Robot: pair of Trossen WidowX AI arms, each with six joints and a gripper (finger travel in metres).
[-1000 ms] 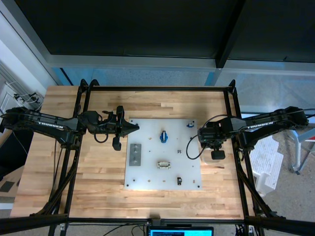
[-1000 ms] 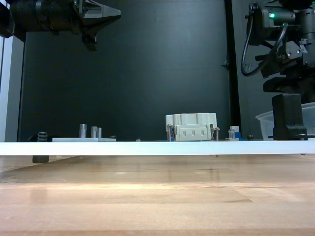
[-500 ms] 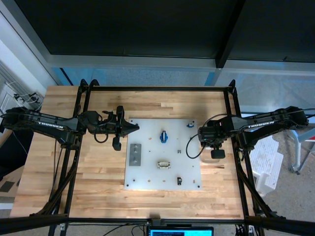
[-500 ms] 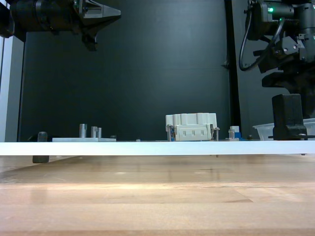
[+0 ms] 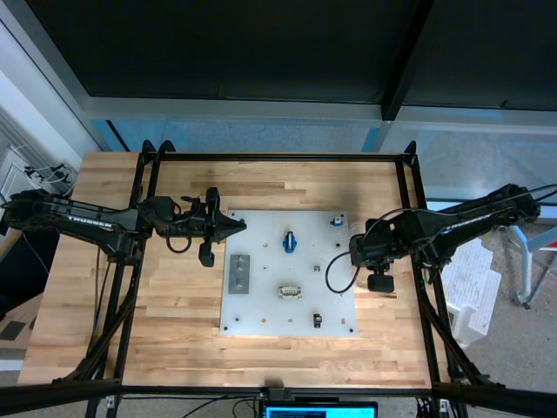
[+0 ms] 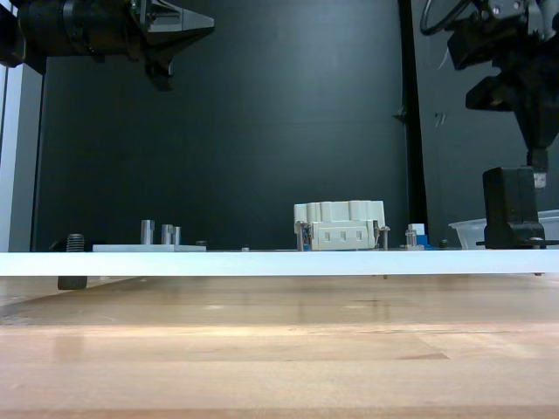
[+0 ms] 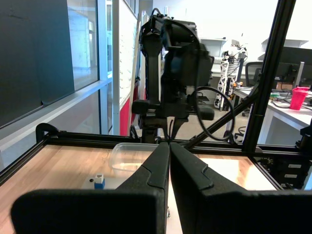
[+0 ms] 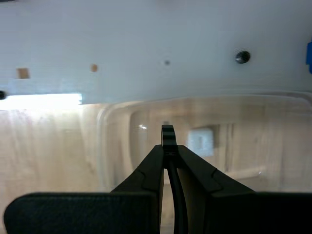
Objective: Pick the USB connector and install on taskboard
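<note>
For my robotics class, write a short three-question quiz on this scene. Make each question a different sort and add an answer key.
1. True or false: the left gripper holds the USB connector.
2. Fill in: on the taskboard, the blue part lies ___ from its near edge than the beige connector.
3. Multiple choice: the right gripper hangs over A) the blue part, B) the clear tray, C) the beige connector.
Key:
1. False. The left gripper, shut and empty, hangs above the taskboard's left edge; the right gripper grips the USB connector.
2. Farther.
3. B.
</note>
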